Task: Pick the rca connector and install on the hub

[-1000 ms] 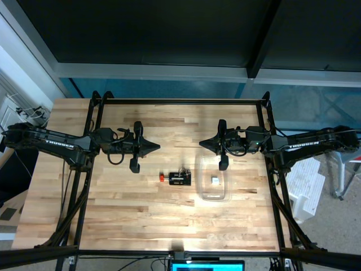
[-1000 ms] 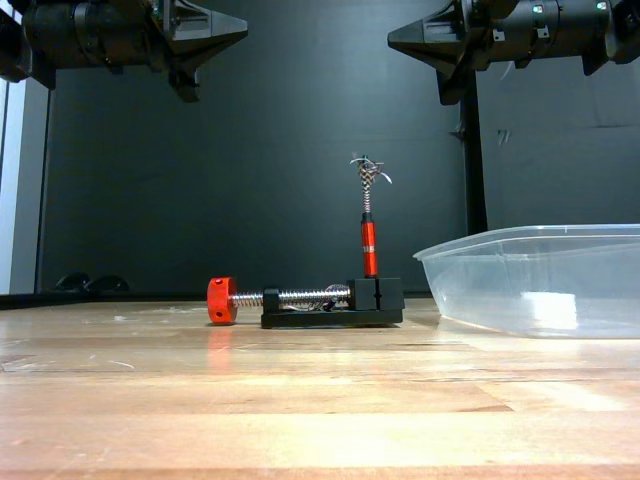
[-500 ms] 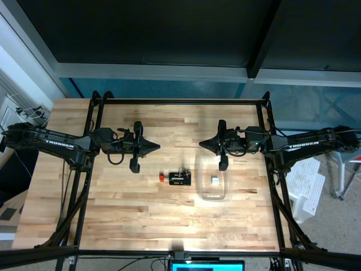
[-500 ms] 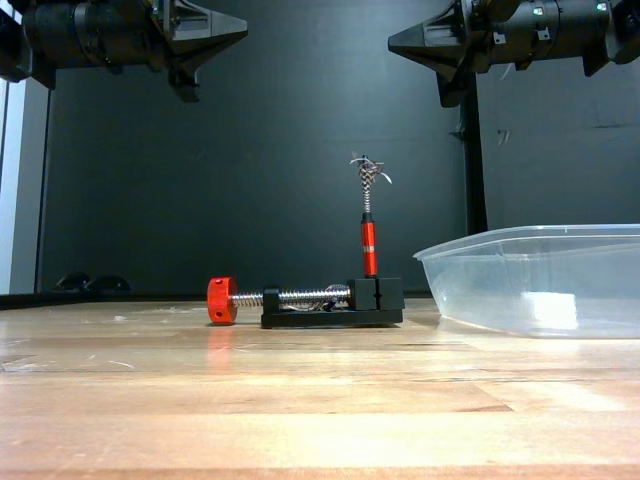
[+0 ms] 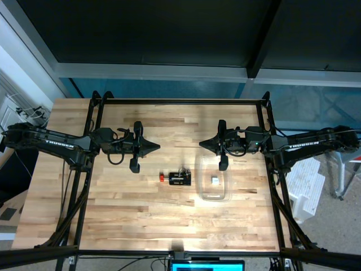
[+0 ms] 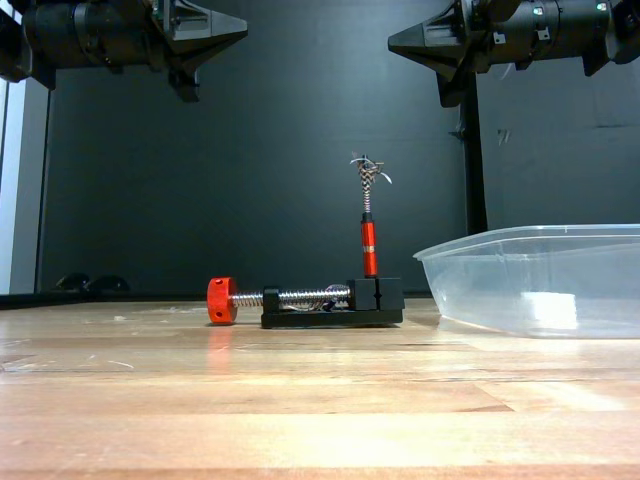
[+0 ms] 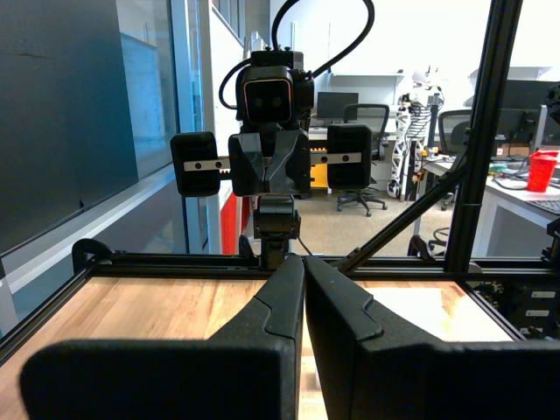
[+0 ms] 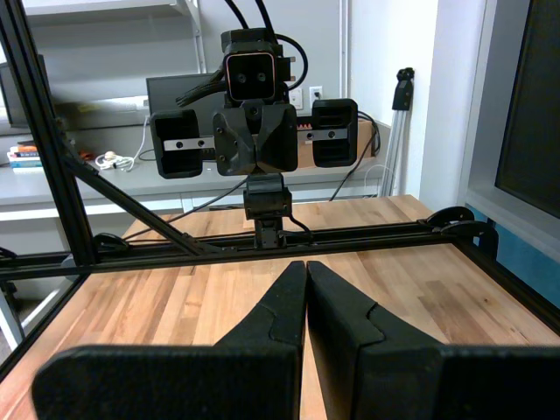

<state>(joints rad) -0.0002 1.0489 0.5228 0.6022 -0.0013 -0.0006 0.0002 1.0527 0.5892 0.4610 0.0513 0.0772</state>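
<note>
On my left, the left claw (image 5: 155,147) hangs high above the worktop (image 5: 141,220), pointing inward toward the middle. Through its wrist camera I see its two fingers (image 7: 271,306) pressed together along their length, tips meeting. It is well apart from everything lying on the wood, behind and to the left of the hub.

Moving right, the red knob (image 6: 221,300) comes first, at the left end of a bare threaded screw that runs into the hub (image 6: 335,305). The hub is a low black block lying flat on the worktop near the centre, just left of the clear tray. The rca connector (image 6: 368,245) stands upright on the hub's right end, the end away from the knob. Its red barrel rises straight from the black block, and a thin braided wire continues above it, ending in a frayed tuft. Neither claw touches it.

Further right, the right claw (image 5: 203,144) mirrors the left one: high over the worktop, pointing inward, with its fingers (image 8: 280,315) pressed together to a closed point. It sits above the tray's far end.

The clear tray (image 6: 520,280) rests on the worktop just right of the hub, with a small gap between them. A small white piece (image 5: 215,180) lies inside it; I cannot tell what it is.
</note>
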